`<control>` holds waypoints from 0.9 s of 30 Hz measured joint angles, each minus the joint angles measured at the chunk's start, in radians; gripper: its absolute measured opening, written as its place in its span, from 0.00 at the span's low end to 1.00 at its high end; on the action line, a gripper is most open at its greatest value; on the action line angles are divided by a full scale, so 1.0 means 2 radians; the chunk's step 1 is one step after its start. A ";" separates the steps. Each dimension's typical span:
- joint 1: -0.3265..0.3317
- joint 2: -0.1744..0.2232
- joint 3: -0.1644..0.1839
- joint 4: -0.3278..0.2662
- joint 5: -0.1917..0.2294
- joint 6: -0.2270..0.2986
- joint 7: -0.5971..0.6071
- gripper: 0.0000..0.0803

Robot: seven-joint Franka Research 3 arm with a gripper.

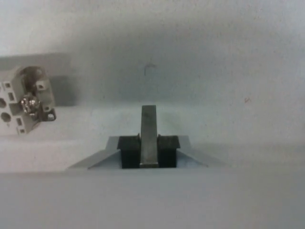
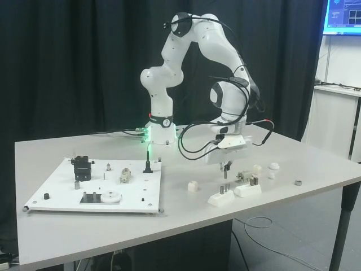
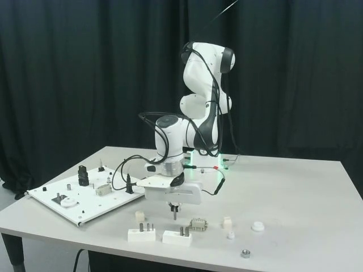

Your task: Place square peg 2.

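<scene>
Behind my grey counter [image 2: 316, 169] hangs a black curtain [image 3: 85, 73]; a white cabinet [image 2: 333, 118] and a wall screen [image 2: 342, 17] stand beside it.

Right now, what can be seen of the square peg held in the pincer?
The square peg is a slim grey bar with flat faces that looks like metal. The pincer clamps it between two black fingers, its free end pointing down. In the room views it hangs upright above the grey table, clear of the white holder blocks below, touching nothing but the fingers.
</scene>
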 joint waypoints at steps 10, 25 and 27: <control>-0.010 0.006 0.009 0.009 0.000 -0.014 -0.008 0.09; -0.020 0.023 0.016 0.031 -0.001 -0.029 -0.008 0.09; -0.022 0.025 0.017 0.033 -0.001 -0.030 -0.008 0.09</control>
